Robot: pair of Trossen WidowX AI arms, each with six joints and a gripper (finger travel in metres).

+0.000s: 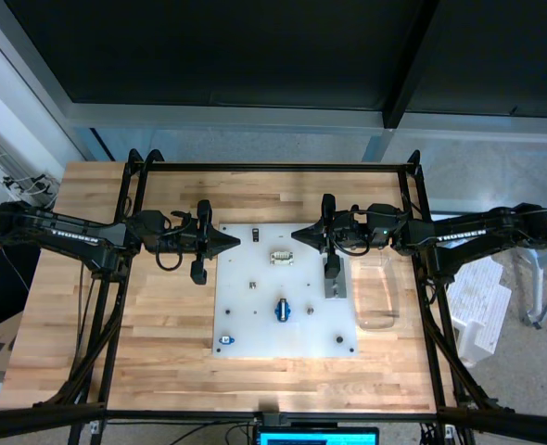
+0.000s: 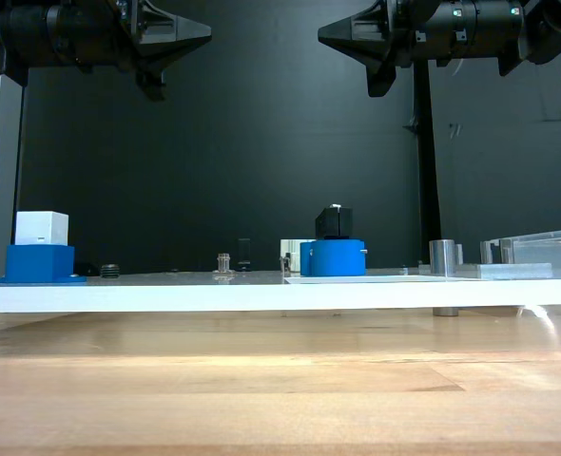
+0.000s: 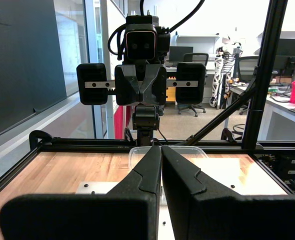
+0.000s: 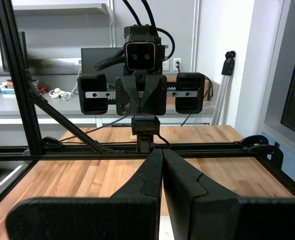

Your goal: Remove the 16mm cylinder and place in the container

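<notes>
The 16mm cylinder (image 1: 311,312) is a short silver peg standing upright on the white board (image 1: 255,320), just right of the blue connector (image 1: 282,311); in the low view the cylinder (image 2: 442,256) rises near the board's right end. The clear container (image 1: 378,292) lies on the wood right of the board, and its rim (image 3: 197,148) shows past my left fingertips. My left gripper (image 1: 237,238) hovers shut and empty over the board's far left edge. My right gripper (image 1: 295,236) hovers shut and empty facing it, high above the board (image 2: 321,36).
A grey rectangular block (image 1: 337,287) lies on the board between the cylinder and the container. A blue base with a white cube (image 2: 39,252) stands at the board's near left corner. A white connector (image 1: 281,255) sits near the far edge. A black frame (image 1: 273,168) surrounds the table.
</notes>
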